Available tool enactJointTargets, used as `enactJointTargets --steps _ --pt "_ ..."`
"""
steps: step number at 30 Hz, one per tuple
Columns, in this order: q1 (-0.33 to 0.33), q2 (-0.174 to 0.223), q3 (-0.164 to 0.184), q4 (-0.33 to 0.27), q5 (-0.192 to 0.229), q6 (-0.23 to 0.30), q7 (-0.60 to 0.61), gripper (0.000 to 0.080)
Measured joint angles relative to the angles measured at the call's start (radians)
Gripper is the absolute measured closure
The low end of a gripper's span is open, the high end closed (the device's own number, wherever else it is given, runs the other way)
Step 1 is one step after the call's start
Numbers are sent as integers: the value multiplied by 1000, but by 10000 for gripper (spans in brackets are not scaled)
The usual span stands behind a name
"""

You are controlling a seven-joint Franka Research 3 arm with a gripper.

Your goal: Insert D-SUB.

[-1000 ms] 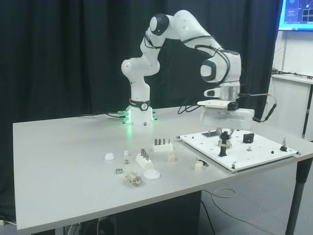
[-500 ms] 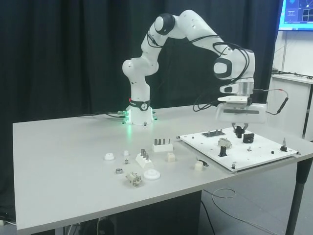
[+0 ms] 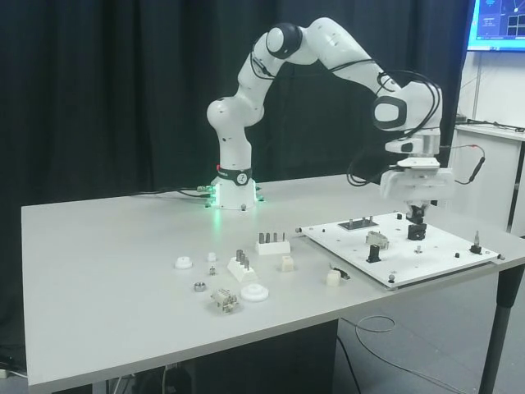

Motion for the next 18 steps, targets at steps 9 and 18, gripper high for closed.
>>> enactJointTargets --steps 9,18 --pt "57 0 0 -1 0 -12 -183 649" --pt "102 -1 0 -1 3 -22 -320 649"
